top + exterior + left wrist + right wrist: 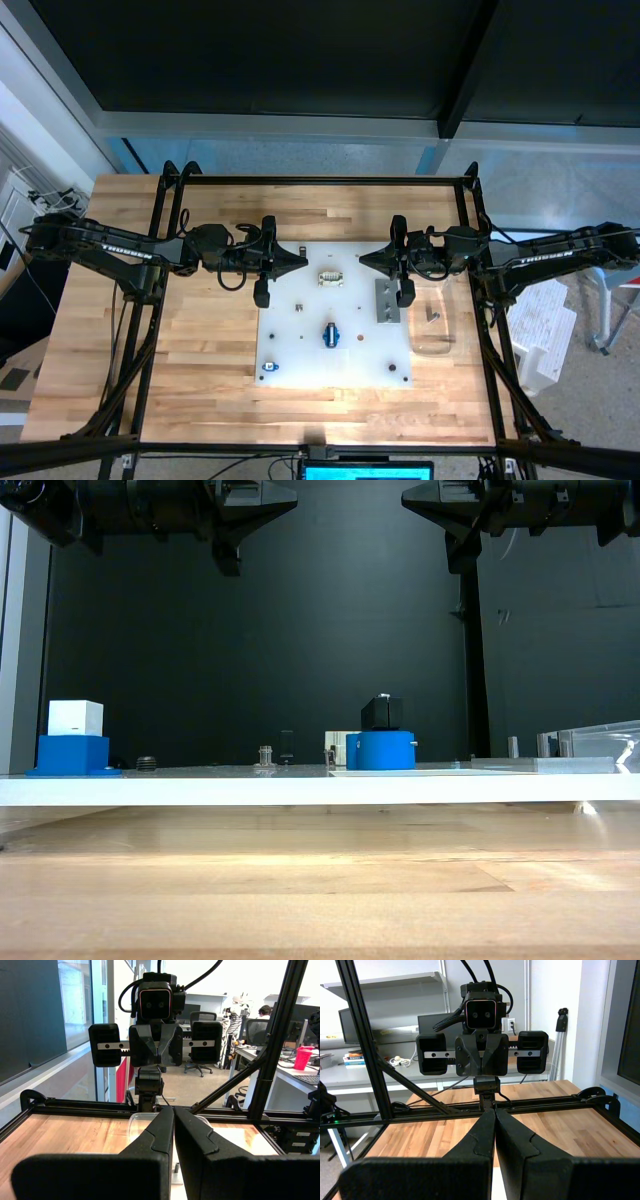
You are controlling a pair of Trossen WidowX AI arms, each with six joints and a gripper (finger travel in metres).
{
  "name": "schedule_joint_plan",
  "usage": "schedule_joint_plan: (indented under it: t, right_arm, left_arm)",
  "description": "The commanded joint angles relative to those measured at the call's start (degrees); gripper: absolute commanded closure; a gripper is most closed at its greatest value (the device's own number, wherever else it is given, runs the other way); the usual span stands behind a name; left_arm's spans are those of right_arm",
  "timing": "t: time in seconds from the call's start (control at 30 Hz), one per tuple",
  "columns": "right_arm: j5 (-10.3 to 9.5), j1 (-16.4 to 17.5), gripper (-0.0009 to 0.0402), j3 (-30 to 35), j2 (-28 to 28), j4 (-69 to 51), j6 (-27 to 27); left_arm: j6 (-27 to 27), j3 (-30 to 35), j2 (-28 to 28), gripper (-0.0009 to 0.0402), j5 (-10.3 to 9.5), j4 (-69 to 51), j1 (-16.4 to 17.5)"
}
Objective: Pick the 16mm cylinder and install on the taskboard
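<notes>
The taskboard (300,340) is a flat white square in the middle of the wooden table, and shows as a white slab (250,788) in the low view. A tiny silver peg, the 16mm cylinder (432,316), lies inside the clear tray to the right of the board. My left gripper (303,260) hovers high over the board's far left corner, fingers (162,1125) pressed together and empty. Opposite it, my right gripper (362,260) hangs over the far right part of the board, shut and empty, with its fingers (487,1127) touching.
The board carries a grey metal block (387,300), a blue connector (331,335), a beige connector (329,277) and a small blue piece (268,368). A clear plastic tray (440,345) sits just off the board's right edge. A black frame (320,181) rings the table.
</notes>
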Motion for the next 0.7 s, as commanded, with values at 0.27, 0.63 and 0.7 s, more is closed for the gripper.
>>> schedule_joint_plan:
  t: [0.27,0.63,0.7]
  right_arm:
    - [0.48,0.0,0.0393,0.0,0.0,3.0,0.0]
    - [0.48,0.0,0.0393,0.0,0.0,1.8,0.0]
    - [0.48,0.0,0.0393,0.0,0.0,1.1,0.0]
  left_arm:
    - [0.0,0.0,0.0,0.0393,0.02,0.0,0.0]
    - [0.0,0.0,0.0,0.0393,0.00,0.0,0.0]
    - [0.0,0.0,0.0,0.0393,0.00,0.0,0.0]
